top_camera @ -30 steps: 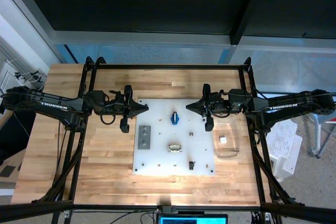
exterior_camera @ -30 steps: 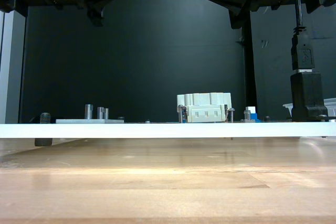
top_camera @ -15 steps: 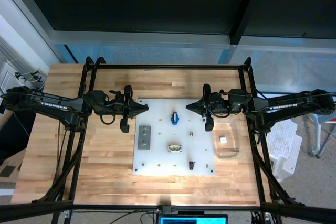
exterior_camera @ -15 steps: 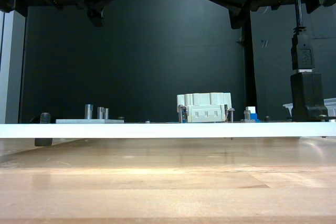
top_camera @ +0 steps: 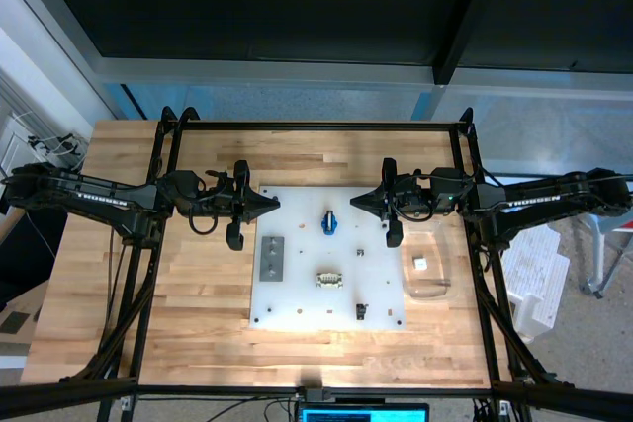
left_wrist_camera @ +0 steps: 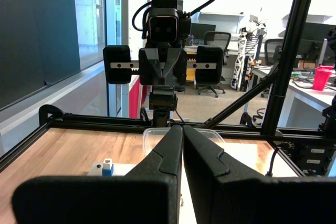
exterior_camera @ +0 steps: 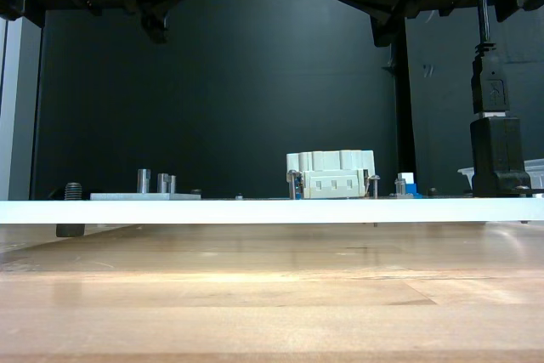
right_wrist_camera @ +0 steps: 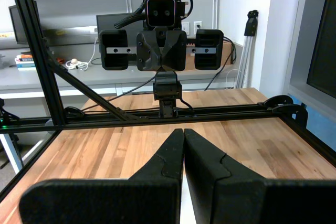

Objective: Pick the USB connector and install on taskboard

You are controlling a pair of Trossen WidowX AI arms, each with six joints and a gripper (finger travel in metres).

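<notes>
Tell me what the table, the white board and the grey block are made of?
The table looks like wood: pale planks with grain lines. The taskboard seems to be smooth, matte white plastic, though painted metal is possible. The grey block looks like dull metal. The left gripper and right gripper hover shut above the taskboard's far edge.

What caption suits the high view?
Left gripper and right gripper, shut, hover above the taskboard's far edge; USB connector near its front edge.
</notes>
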